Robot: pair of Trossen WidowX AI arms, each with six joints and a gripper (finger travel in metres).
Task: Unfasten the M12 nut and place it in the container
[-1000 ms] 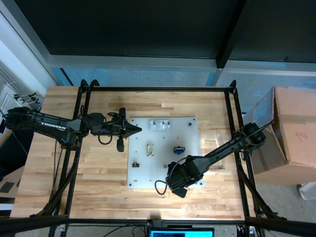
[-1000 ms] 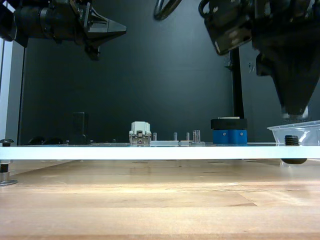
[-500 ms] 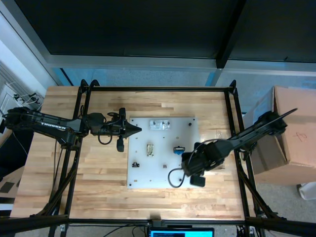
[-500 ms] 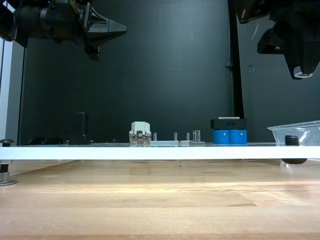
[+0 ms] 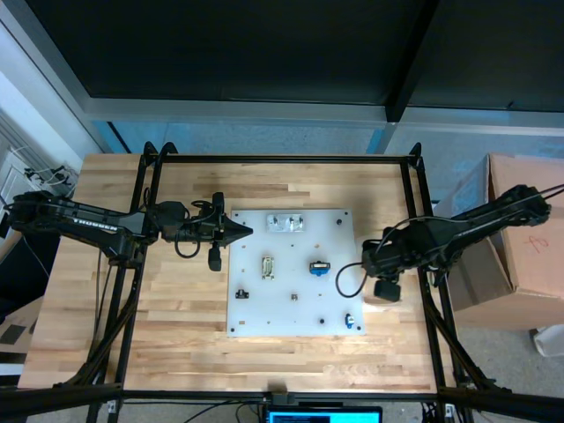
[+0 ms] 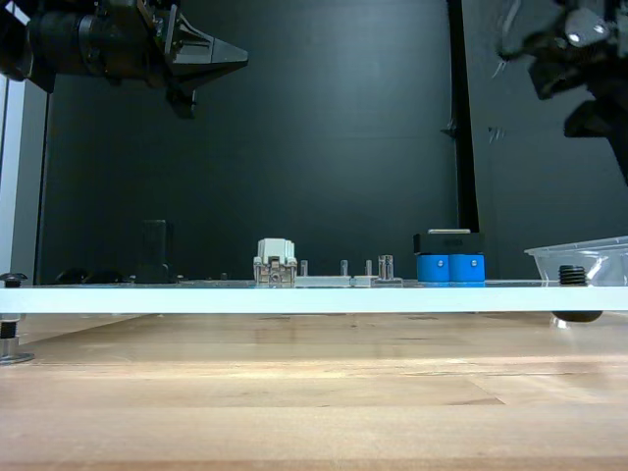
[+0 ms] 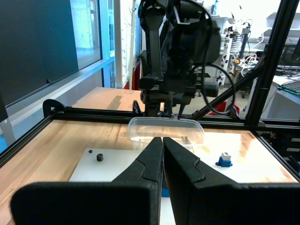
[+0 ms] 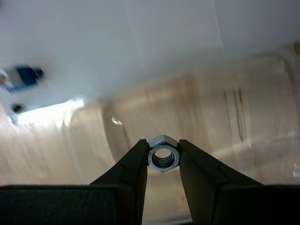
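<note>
Pale wooden planks make up the table (image 5: 176, 352), with a white task board (image 5: 282, 300) lying at its middle and a cardboard box (image 5: 520, 238) standing off to the right. The right gripper (image 8: 163, 152) hangs just past the board's right edge, high above the clear container (image 7: 166, 133). Its two fingers pinch the M12 nut (image 8: 163, 158) by opposite flats. The nut is held with its threaded bore facing the wrist camera, clear of its seat, and the container's transparent floor shows blurred beneath it. Back on the board near the near right edge, the black stud (image 6: 572, 276) stands bare with its ribs showing; in the low view it appears in front of the container wall. A blue block (image 6: 449, 267) sits further left on the board. The left gripper (image 5: 247, 231) hovers high over the board's far left edge, pointing inward, its fingers pressed together with nothing between them.
</note>
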